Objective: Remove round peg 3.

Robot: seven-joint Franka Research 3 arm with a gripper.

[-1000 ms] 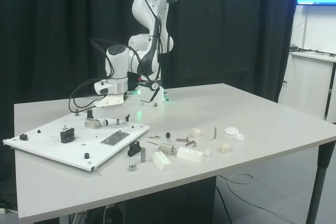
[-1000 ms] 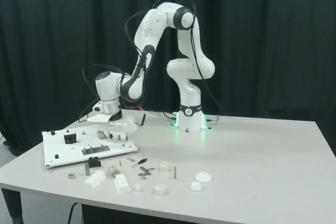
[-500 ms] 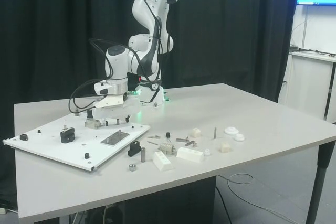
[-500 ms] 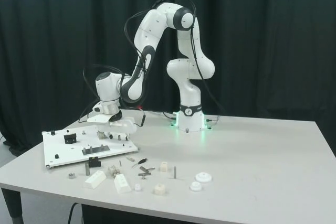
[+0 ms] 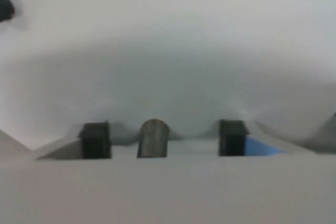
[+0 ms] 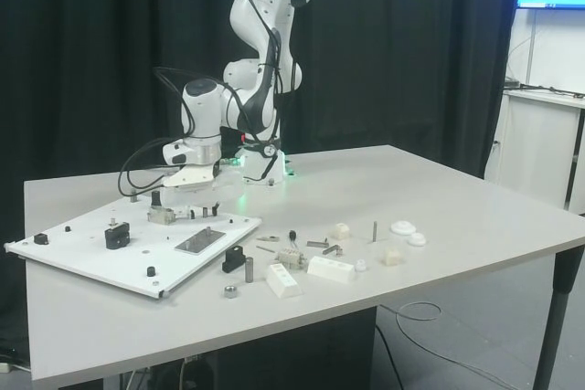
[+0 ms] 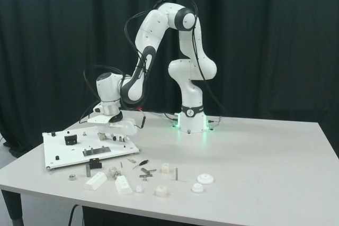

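Observation:
In the wrist view a short grey round peg point(image 5: 153, 139) stands upright on the white board point(image 5: 168, 51). It sits between my two black fingertips point(image 5: 96, 140), nearer to one of them, with a gap on each side. My gripper point(image 5: 164, 139) is open and very low over the board. In the room views the gripper point(image 6: 192, 203) point(image 7: 109, 135) hangs over the far side of the white board point(image 6: 91, 248) point(image 7: 58, 154). The peg is hidden under the hand there.
The board carries a grey metal plate point(image 6: 201, 242), black blocks point(image 6: 116, 237) and small pegs. Loose parts lie on the table in front of it: white blocks point(image 6: 331, 268), white gears point(image 6: 402, 226), a standing pin point(image 6: 374, 229), a nut point(image 6: 230, 291).
The hand has shifted slightly further over the board and settled low around the peg. Nothing else on the table has moved.

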